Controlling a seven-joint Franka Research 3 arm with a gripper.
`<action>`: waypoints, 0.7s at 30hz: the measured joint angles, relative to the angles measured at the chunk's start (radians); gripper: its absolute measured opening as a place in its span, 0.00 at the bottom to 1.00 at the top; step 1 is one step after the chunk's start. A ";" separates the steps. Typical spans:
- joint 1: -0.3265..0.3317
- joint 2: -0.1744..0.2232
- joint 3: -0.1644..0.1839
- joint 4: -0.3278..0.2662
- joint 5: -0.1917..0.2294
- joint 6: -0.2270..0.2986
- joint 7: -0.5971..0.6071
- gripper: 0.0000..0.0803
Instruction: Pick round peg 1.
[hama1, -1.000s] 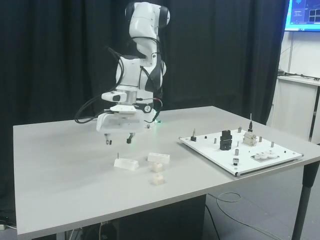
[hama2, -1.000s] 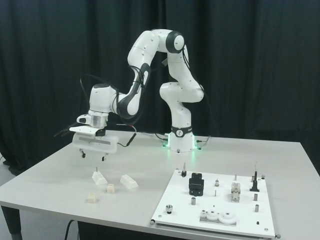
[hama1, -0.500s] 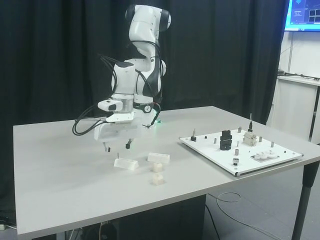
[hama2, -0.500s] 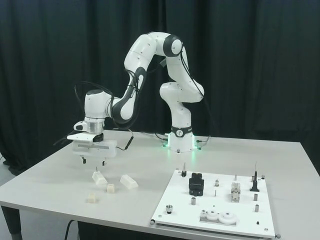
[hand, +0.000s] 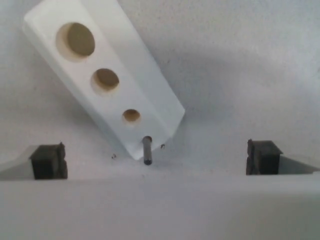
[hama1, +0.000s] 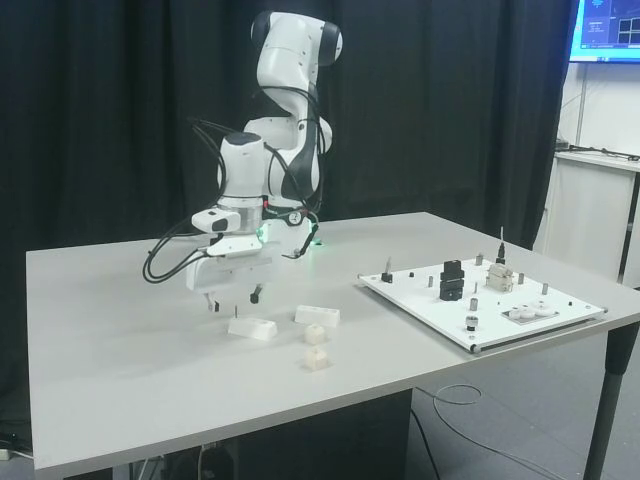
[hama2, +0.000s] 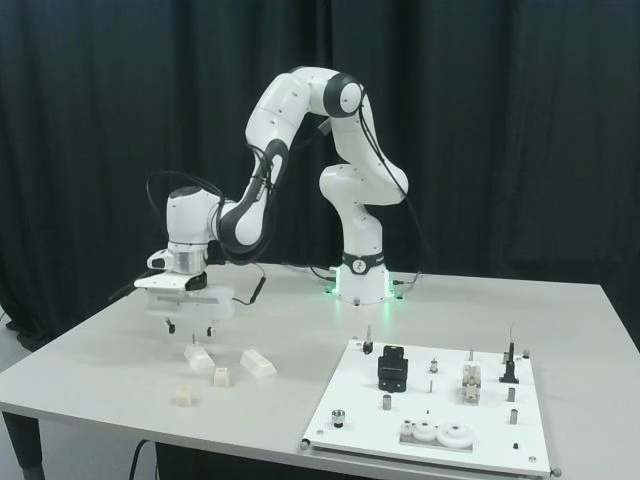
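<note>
Nearest in the wrist view we see two black fingertips (hand: 48, 161) of the end effector (hand: 155, 161) spread wide apart, released, holding nothing; between them, not touching either, stands round peg 1 (hand: 147, 149), a thin grey pin upright at the narrow end of a white holder block (hand: 107, 75); we count three empty round holes in that block, graded from large to small toward the peg.

In the first room view we count four white blocks on the grey desk (hama1: 120, 370): a small cube (hama1: 316, 358) nearest the front edge, a second small cube (hama1: 313, 336) just behind it, the holder block (hama1: 252, 327) with the peg (hama1: 235, 312) rising from its end, and a long block (hama1: 317, 315) beside it; the end effector (hama1: 233, 298) hovers just above the peg, fingers on either side of it.

To the side lies one white board (hama1: 482, 297) carrying several small black and grey parts, too small for us to count surely; in the second room view we see two white gears (hama2: 440, 433) at its near edge.

Farthest, the single white arm (hama2: 300, 120) rises from its base (hama2: 364, 285) at the back of the desk, against a black curtain (hama2: 500, 130).
</note>
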 joint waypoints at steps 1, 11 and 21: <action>0.000 0.002 0.000 0.000 0.003 0.000 -0.002 1.00; 0.000 0.013 0.000 0.006 0.022 -0.003 -0.010 1.00; 0.000 0.019 0.000 0.007 0.041 -0.004 -0.022 1.00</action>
